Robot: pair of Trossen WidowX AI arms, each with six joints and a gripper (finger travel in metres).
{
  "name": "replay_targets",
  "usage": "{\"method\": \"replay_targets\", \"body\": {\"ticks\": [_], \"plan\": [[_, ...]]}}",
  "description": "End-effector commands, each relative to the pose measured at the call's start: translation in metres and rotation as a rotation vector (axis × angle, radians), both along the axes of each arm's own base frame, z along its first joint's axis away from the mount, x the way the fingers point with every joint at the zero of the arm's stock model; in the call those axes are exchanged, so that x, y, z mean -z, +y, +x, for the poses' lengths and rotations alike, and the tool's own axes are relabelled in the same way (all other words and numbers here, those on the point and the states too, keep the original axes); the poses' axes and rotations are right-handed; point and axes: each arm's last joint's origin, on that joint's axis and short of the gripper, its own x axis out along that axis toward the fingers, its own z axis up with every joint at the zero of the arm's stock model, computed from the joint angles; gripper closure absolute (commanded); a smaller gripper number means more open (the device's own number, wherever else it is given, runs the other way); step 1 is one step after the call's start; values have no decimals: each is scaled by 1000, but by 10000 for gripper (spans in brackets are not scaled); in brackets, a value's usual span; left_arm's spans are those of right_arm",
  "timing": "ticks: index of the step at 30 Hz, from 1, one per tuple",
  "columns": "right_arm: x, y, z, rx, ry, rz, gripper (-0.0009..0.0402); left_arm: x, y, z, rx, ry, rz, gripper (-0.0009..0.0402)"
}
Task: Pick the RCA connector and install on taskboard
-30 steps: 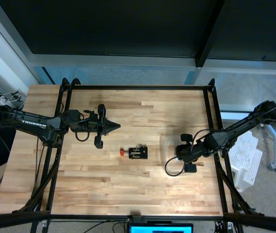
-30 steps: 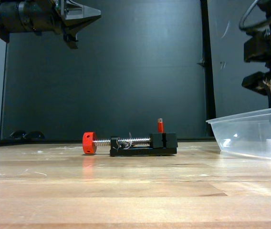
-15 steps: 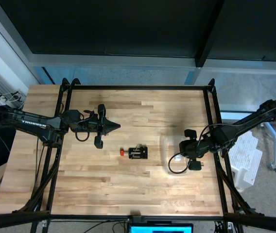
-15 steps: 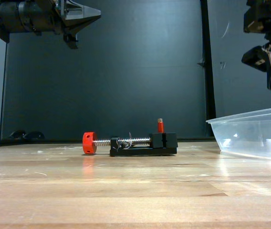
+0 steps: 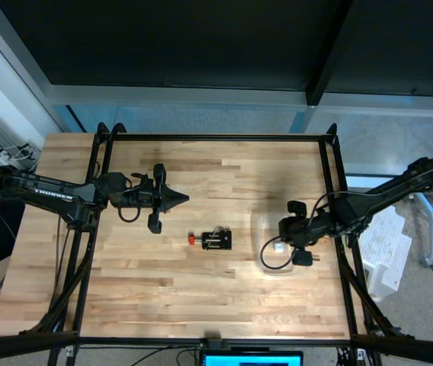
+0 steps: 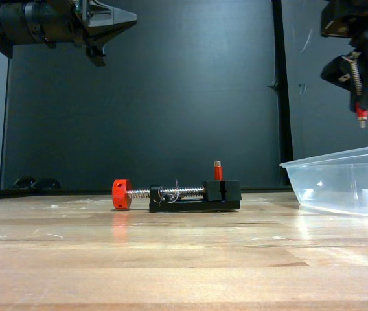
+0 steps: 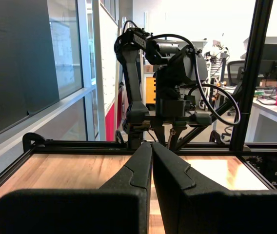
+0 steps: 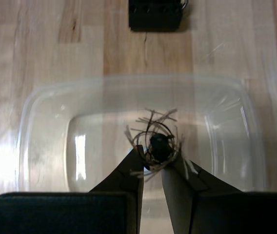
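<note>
The RCA connector [image 8: 159,144] is pinched between the almost closed fingers of the right gripper [image 8: 153,158], with thin wire strands fanned around it. In the low view its red-banded tip is pointed downward, above the rim of the clear tray [image 6: 339,178]. The taskboard [image 5: 216,241] lies on the bench [image 5: 163,305], apart from the tray and to its left, with the red knob [image 6: 120,194] at the end turned away from the tray. The left gripper [image 7: 151,145] is held high over the left part of the bench, its fingers pressed together and nothing held.

The step in hand is judged to be the carry across to the taskboard. Height should be held until the tray wall is passed. The connector should then be lined up over its seat from directly above; that seat cannot be made out, though a small upright red post [image 6: 218,170] is seen on the block's tray-side end. A slow, straight descent is advised, since so small a piece may twist in the grip and the loose strands may snag.
</note>
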Motion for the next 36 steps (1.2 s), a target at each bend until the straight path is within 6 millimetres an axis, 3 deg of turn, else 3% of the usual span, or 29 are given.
{"method": "replay_targets", "body": {"ticks": [1,20,36], "plan": [[-2,-1,11,7,1,-11,393,0,0,0,0,0,0,393],[-2,-3,80,47,-43,-17,393,0,0,0,0,0,0,393],[3,1,123,55,-25,-28,393,0,0,0,0,0,0,393]]}}
